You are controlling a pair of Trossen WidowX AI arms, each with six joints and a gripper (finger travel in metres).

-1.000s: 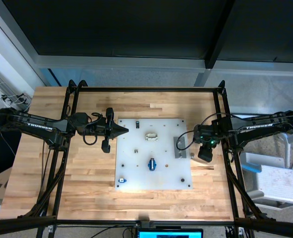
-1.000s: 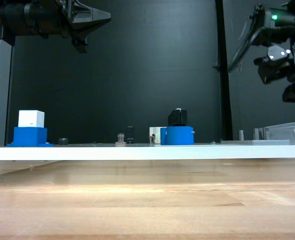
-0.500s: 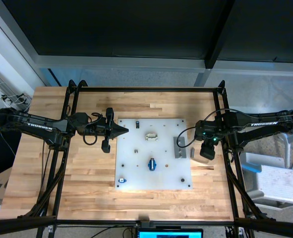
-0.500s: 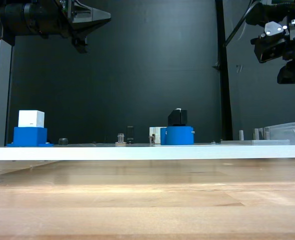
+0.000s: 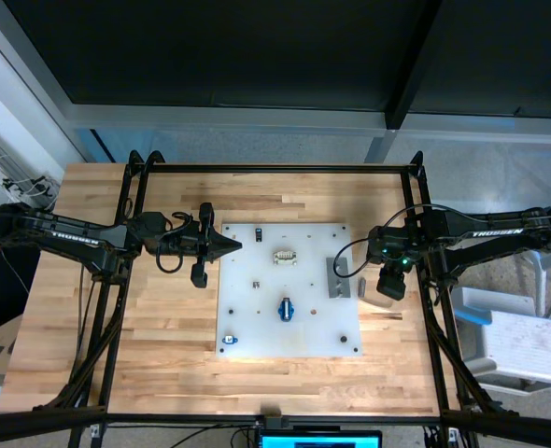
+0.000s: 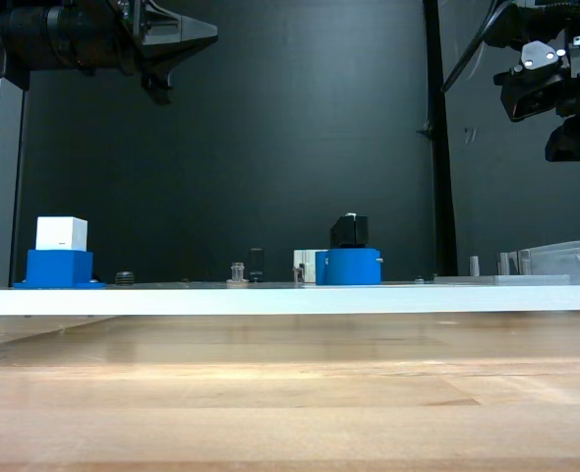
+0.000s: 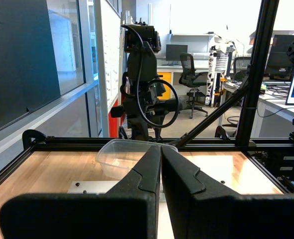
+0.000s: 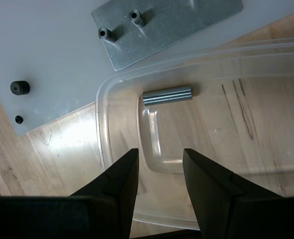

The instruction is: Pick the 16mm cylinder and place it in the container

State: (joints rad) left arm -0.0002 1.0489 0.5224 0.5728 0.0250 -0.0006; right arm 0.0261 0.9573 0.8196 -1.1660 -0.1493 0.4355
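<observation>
The 16mm cylinder [image 8: 167,95], a short grey metal peg, lies on its side inside the container [image 8: 99,114], a clear shallow tray on the wood just right of the white board. My right gripper [image 8: 159,152] hangs open above the tray with nothing between its fingers; it also shows in the high view, right gripper [image 5: 388,285], and the low view, right gripper [image 6: 565,108]. The container [image 6: 565,254] sits well below it. My left gripper [image 5: 233,245] is shut and held high at the board's left edge, left gripper [image 6: 211,34].
The white board [image 5: 257,317] carries a grey metal plate [image 8: 162,25] with two pegs next to the tray, a blue upright part [image 5: 286,308], a blue-and-white block [image 6: 59,256] and small fittings. Black frame rails surround the table.
The right gripper rose and shifted slightly over the tray during the first half second, then held still. The left arm has not moved.
</observation>
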